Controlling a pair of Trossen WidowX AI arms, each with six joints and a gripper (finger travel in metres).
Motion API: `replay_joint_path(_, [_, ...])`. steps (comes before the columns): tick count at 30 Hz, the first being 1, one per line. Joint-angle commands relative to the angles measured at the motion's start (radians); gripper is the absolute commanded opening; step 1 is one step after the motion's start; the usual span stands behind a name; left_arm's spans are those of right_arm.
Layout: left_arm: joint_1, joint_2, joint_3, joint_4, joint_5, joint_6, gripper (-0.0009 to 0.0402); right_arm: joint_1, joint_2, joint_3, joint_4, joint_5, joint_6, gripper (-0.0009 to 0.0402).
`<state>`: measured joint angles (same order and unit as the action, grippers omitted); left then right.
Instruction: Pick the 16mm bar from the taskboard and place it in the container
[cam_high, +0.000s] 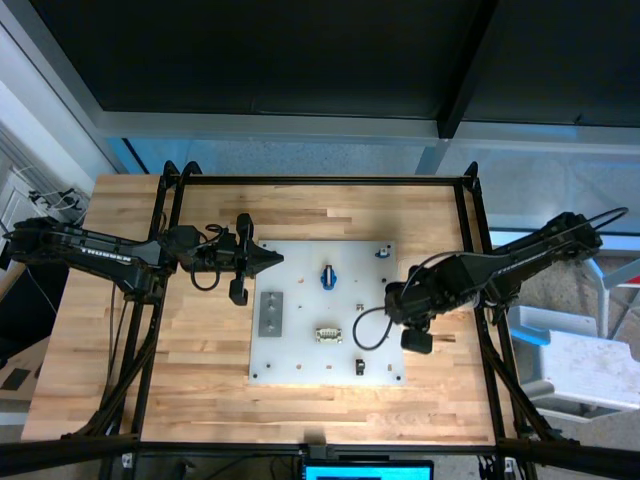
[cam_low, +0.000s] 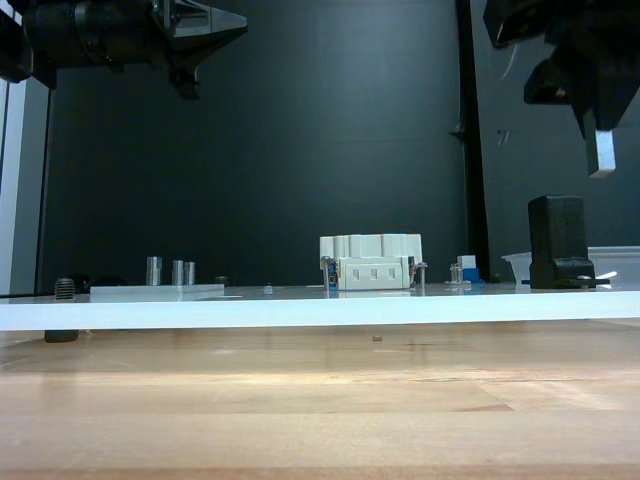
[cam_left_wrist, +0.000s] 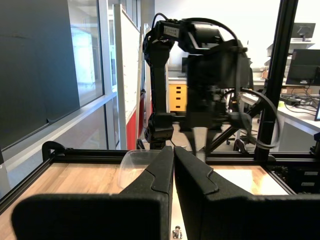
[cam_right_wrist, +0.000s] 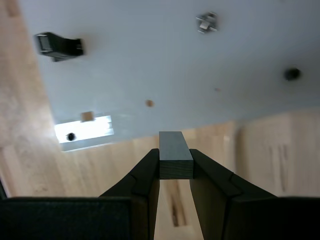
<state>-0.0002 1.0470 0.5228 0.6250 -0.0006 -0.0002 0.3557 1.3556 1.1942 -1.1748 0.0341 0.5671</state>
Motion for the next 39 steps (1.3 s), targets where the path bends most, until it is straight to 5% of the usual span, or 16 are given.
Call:
replay_joint_path(1, [0.000, 0.000, 0.000, 0.000, 0.000, 0.000, 0.0000, -0.046, -0.030, -0.028, -0.010, 0.000, -0.013, 0.0032])
replay_joint_path(25, [0.000, 0.000, 0.000, 0.000, 0.000, 0.000, 0.0000, -0.401, -0.230, -0.312, 0.000, -0.002, -0.113, 0.0032])
replay_joint_path(39, [0.000, 0.000, 0.000, 0.000, 0.000, 0.000, 0.0000, -0.489, -0.230, -0.368, 0.021, 0.000, -0.138, 0.0032])
